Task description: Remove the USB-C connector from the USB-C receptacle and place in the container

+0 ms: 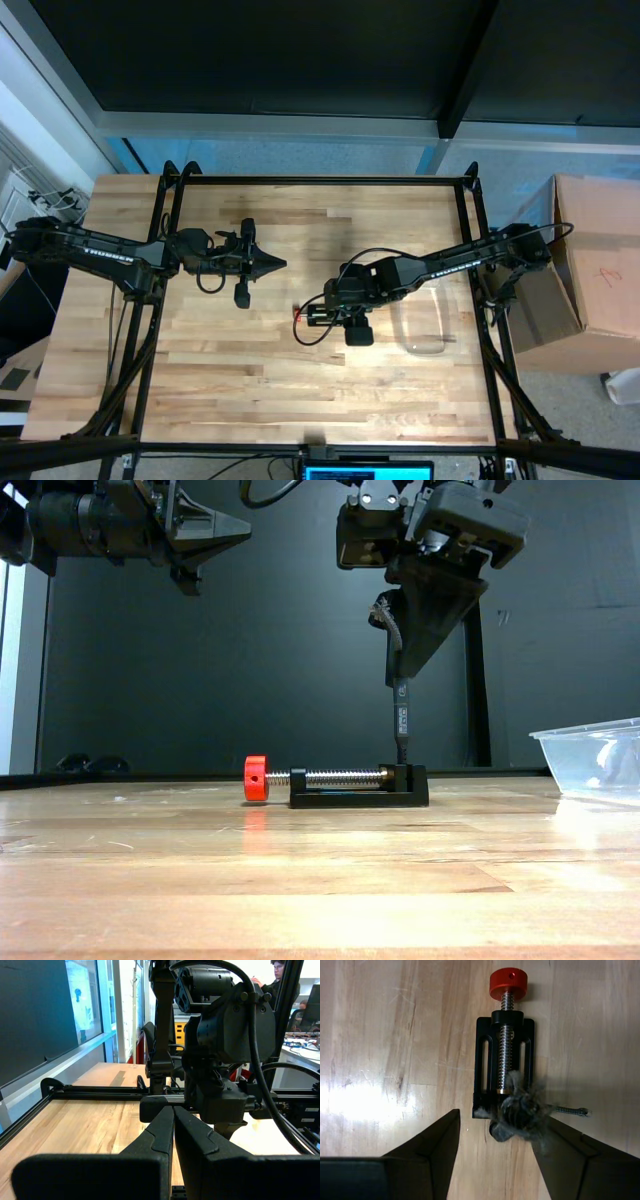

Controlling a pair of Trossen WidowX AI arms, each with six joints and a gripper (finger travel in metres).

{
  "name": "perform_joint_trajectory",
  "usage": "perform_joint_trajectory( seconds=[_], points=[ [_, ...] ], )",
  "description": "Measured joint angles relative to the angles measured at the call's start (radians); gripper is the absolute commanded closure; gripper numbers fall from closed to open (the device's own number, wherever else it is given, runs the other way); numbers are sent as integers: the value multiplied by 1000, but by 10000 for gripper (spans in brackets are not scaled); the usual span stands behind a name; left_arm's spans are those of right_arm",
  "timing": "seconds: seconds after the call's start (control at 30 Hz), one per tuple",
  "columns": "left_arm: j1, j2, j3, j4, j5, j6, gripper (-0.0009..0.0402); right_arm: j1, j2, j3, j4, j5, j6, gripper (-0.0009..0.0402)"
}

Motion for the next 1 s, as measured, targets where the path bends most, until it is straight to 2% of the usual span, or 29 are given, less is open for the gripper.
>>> perform_joint_trajectory(
  seconds=[0.47, 0.6, 1.0],
  points=[
    [0, 0, 0, 0, 0, 0, 393, 0, 0, -2, 0, 13, -1, 397],
    [0, 0, 0, 0, 0, 0, 393, 0, 0, -2, 0, 10, -1, 385],
    [0, 0, 0, 0, 0, 0, 393, 3, 0, 2, -2, 9, 0, 394]
  ],
)
